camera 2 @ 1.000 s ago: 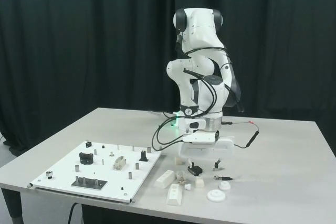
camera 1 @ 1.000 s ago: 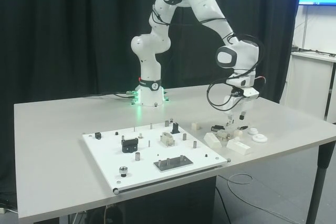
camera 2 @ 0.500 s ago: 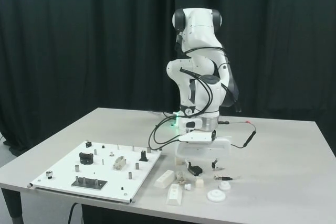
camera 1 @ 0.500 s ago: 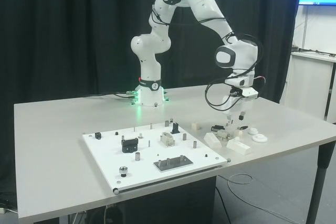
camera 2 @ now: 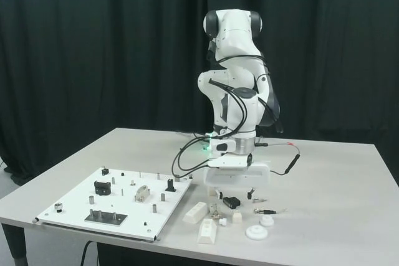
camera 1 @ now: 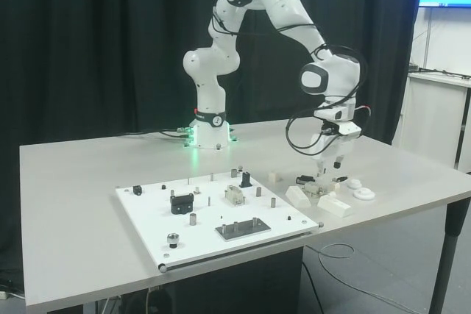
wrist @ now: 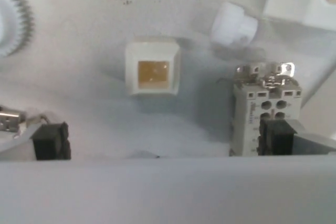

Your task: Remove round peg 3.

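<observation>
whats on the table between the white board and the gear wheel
In the second room view, small white blocks and a black part lie between the board and the gear wheel.

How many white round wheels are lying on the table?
2. A bigger toothed wheel lies close to the table edge, and a smaller wheel sits just behind it. More could hide behind the arm.

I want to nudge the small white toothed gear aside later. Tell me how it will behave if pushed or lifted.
The toothed gear lies flat on the grey table, so a push would probably slide it rather than roll it. It looks like thin white plastic, so likely light. Its low, flat shape may leave the gripper little edge to pinch, and it could slip.
</observation>
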`<move>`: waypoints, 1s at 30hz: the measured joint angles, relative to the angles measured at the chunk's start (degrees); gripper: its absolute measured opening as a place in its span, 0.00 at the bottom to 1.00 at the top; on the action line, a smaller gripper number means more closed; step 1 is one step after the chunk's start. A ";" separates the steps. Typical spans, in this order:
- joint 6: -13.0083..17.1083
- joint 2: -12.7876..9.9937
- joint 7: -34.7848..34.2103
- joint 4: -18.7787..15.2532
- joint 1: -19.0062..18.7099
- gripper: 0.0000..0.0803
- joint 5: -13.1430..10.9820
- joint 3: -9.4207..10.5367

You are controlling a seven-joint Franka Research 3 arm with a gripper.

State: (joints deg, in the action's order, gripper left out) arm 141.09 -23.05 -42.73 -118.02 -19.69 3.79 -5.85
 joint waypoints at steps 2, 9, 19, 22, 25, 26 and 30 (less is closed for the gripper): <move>0.00 0.00 0.00 0.10 0.21 1.00 0.00 0.00; 0.00 0.00 -0.33 0.41 0.79 1.00 0.00 -0.01; 0.00 0.00 -1.14 0.52 0.93 1.00 -0.04 0.00; 0.00 0.00 -1.51 0.55 0.93 1.00 -0.08 0.01; 0.00 0.00 -1.91 0.56 0.93 1.00 -0.12 0.04; 0.00 0.00 -2.06 0.57 0.93 1.00 -0.13 0.05; 0.00 0.00 -2.29 0.65 0.93 1.00 -0.13 0.06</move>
State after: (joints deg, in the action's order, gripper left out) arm 141.09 -23.05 -45.02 -117.37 -18.76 3.66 -5.79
